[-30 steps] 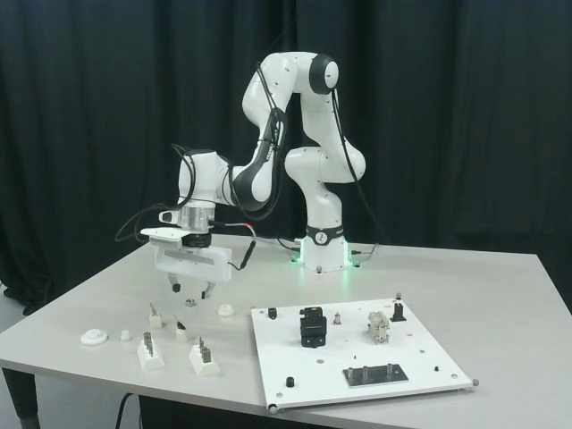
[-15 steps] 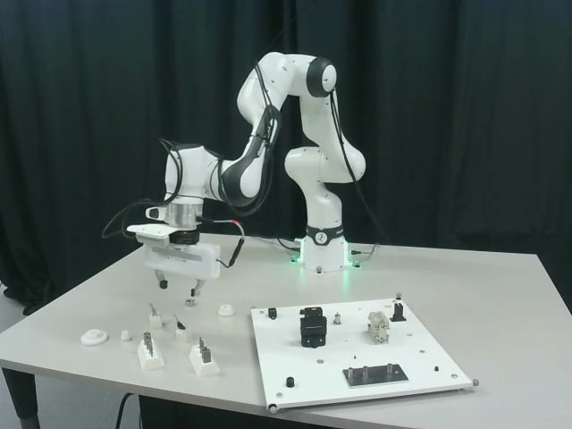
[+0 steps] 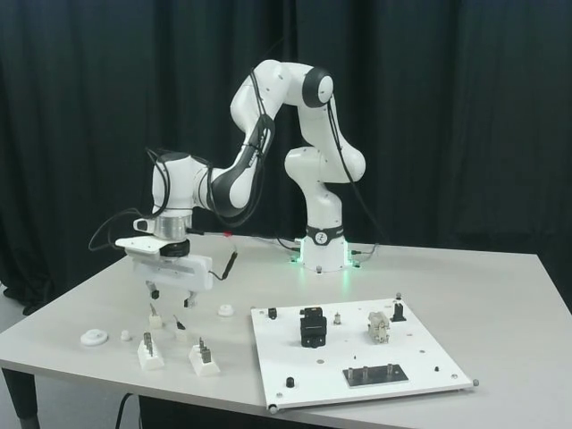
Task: Pick USB.
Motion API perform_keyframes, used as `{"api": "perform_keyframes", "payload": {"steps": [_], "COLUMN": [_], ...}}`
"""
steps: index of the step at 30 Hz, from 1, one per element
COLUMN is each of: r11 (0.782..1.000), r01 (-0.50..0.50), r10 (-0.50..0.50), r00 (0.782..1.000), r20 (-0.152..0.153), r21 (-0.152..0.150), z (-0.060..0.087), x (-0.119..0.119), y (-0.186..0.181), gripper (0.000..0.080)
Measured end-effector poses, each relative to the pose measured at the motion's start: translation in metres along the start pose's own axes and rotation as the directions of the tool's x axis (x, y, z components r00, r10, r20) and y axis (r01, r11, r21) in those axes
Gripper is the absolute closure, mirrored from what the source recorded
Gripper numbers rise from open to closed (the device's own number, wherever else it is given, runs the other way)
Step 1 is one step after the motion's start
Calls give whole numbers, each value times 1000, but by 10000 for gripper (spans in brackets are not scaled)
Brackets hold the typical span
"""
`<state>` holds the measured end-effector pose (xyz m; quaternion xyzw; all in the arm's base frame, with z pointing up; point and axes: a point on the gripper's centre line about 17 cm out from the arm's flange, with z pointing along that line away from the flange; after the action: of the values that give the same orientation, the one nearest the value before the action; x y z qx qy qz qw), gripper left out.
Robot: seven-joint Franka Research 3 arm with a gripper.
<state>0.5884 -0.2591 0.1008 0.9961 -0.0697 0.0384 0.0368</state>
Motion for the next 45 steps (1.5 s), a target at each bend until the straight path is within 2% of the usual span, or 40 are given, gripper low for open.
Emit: {"api": "perform_keyframes", "payload": {"steps": [10, 25, 33, 45], "r11": [1000, 998, 998, 998], "r01": [-13, -48, -54, -46], "r10": [12, 45, 51, 44], "r00": [999, 996, 996, 998], "r20": [45, 78, 72, 39], "r21": [15, 41, 45, 47], "z": [12, 30, 36, 45], "x": [-11, -22, -22, -16], "y": [-3, -8, -10, -11], "gripper": [3, 3, 3, 3]}}
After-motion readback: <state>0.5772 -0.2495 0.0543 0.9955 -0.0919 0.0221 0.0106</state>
